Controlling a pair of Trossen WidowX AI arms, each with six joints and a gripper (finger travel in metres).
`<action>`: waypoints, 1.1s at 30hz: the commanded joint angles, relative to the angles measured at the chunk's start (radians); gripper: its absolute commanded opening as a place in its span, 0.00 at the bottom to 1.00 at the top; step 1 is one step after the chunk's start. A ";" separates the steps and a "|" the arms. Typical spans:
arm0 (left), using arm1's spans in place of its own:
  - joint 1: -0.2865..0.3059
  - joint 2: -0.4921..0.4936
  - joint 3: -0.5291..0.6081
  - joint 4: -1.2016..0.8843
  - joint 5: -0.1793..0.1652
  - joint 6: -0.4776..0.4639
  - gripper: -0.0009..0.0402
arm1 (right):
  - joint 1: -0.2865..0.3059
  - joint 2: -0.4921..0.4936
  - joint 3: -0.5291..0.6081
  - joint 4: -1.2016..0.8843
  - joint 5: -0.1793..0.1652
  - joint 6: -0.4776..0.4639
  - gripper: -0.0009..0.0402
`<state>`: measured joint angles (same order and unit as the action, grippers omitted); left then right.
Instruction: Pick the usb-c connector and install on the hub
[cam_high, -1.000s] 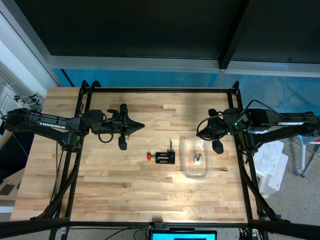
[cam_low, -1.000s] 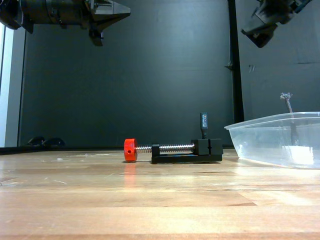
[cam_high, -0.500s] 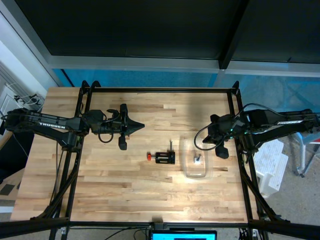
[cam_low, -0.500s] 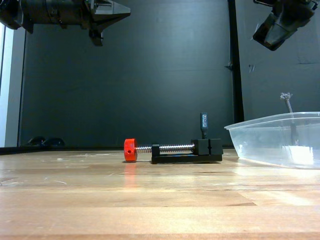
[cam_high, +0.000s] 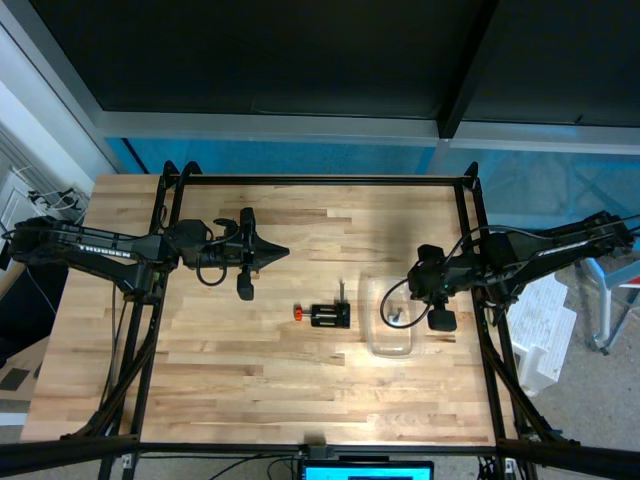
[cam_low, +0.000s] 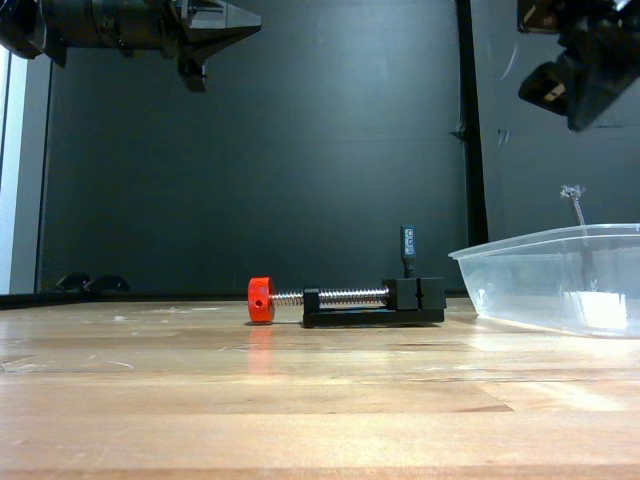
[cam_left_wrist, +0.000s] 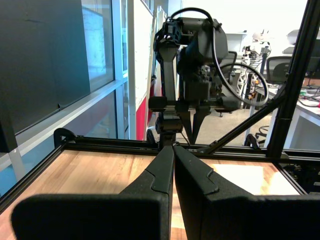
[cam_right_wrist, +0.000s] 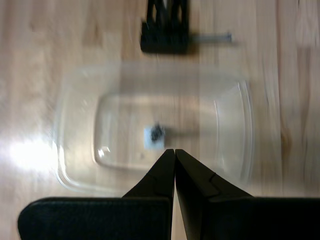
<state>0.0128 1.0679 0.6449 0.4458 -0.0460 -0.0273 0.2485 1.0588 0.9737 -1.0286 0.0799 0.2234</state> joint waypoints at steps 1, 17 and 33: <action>0.000 0.000 0.000 0.000 0.000 0.000 0.02 | 0.002 0.034 -0.001 -0.045 -0.001 0.028 0.03; 0.000 0.000 0.000 0.000 0.000 0.000 0.02 | 0.015 0.241 -0.001 -0.039 -0.002 0.060 0.36; 0.000 0.000 0.000 0.000 0.000 0.000 0.02 | 0.040 0.377 -0.003 0.060 0.004 0.079 0.44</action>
<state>0.0128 1.0683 0.6449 0.4458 -0.0460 -0.0273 0.2844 1.4284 0.9722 -0.9730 0.0792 0.2985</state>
